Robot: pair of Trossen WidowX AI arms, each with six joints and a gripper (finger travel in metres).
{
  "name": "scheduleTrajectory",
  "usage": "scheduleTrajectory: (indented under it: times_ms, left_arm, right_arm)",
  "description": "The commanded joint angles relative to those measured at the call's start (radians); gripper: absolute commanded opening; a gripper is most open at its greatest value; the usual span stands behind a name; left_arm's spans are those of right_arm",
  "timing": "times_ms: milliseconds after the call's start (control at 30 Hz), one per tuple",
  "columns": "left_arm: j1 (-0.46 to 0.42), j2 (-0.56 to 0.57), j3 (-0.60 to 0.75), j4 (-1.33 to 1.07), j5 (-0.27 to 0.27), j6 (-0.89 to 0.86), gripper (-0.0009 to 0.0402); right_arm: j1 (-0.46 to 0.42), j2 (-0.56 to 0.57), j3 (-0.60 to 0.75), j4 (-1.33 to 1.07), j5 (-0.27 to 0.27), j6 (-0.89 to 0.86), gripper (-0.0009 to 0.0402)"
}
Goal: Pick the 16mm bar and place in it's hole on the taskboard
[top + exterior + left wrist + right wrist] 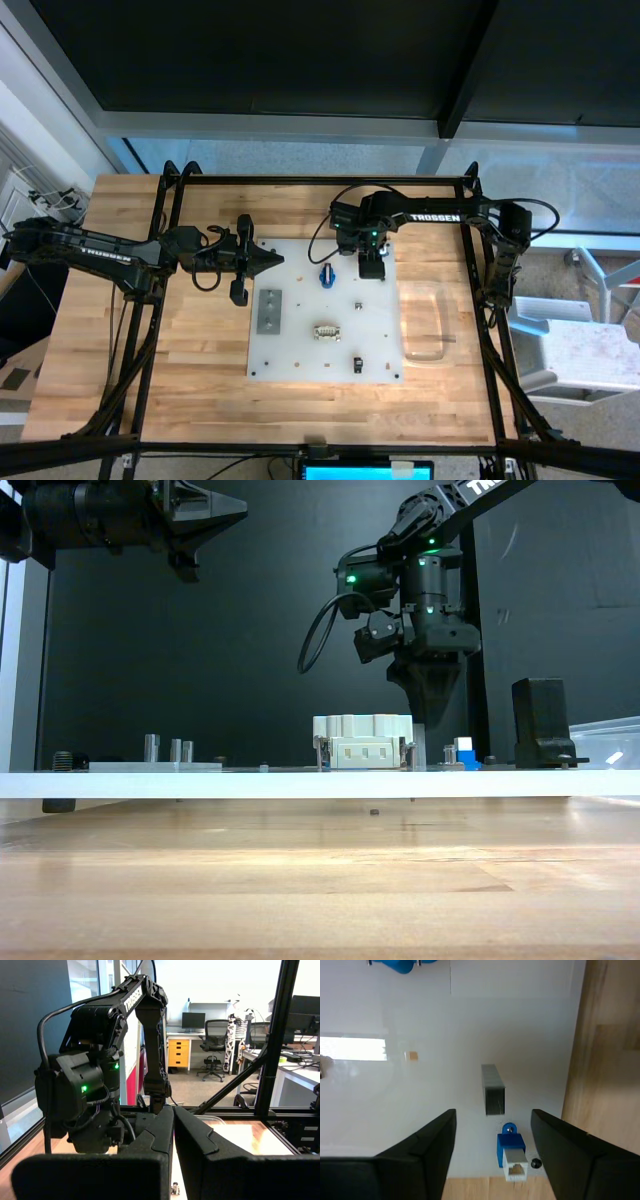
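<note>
A pale wooden worktop [120,330] inside a black frame, with an office beyond, carries 1 white task board [300,355]. The 1 16mm bar [493,1090] is a grey square-section piece standing free on the board's far right part, just beside 1 blue RJ45 plug [511,1152]. No hand touches it, and whether it sits in a seat or merely on the surface I cannot tell. Its long axis is upright, so it points straight up at the right hand [425,718], which hangs nose-down directly above it. That hand's fingers [427,1145] are spread wide with nothing between them, and the bar lies ahead of them in the gap's line, so the coming move looks like a plain descent along the bar's own axis. Of the 2 arms the right is clearly the nearer. The left hand [272,259] hovers high over the board's far left edge, well apart from the bar, lying level and pointing toward the right arm with its fingers pressed together on nothing. Elsewhere on the board are 1 grey metal block [268,308] with 3 short pegs [175,750], 1 blue knob-like part [326,275], 1 white multi-pin connector [362,742] and 1 black block [540,720]. 1 clear tray [430,325] lies on the wood just beside the board's right edge.
</note>
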Motion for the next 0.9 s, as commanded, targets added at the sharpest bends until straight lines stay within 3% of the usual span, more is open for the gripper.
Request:
scheduleTrajectory:
  times_ms: [33,200,567,900]
  left_arm:
    - [0.0,0.0,0.0,0.0,0.0,0.0,0.0]
    - [0.0,0.0,0.0,0.0,0.0,0.0,0.0]
    - [0.0,0.0,0.0,0.0,0.0,0.0,0.0]
    - [0.0,0.0,0.0,0.0,0.0,0.0,0.0]
  right_arm:
    - [0.0,-0.027,0.001,-0.001,-0.002,0.0,0.0242]
    - [0.0,-0.068,0.001,-0.014,-0.008,0.0,0.0261]
    - [0.002,-0.174,0.001,-0.029,-0.008,0.003,0.0261]
    - [0.002,-0.188,0.001,-0.028,-0.008,0.003,0.0261]
